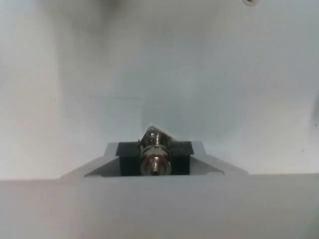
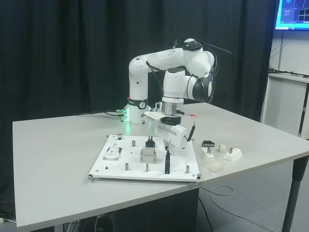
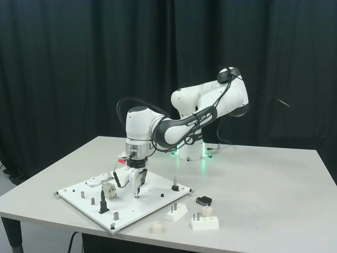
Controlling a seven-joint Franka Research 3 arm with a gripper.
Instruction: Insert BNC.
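In the wrist view a metal BNC plug [image 1: 155, 155] sits between my black finger pads [image 1: 128, 159], its round end facing the camera. My gripper [image 1: 155, 167] is shut on it, with bare white board surface behind. In the room views the gripper [image 2: 169, 144] [image 3: 136, 191] points down just above the white task board [image 2: 137, 170] [image 3: 131, 211], near its middle. The plug itself is too small to make out there. Where the BNC socket sits on the board I cannot tell.
The board carries a grey connector block [image 2: 148, 155] [image 3: 109, 191], white round parts [image 2: 113, 153], a black upright post [image 2: 167, 163] and several short pegs. Off the board lie white blocks [image 2: 232, 154] [image 3: 204, 222] and a small black part [image 2: 208, 143] [image 3: 204, 200].
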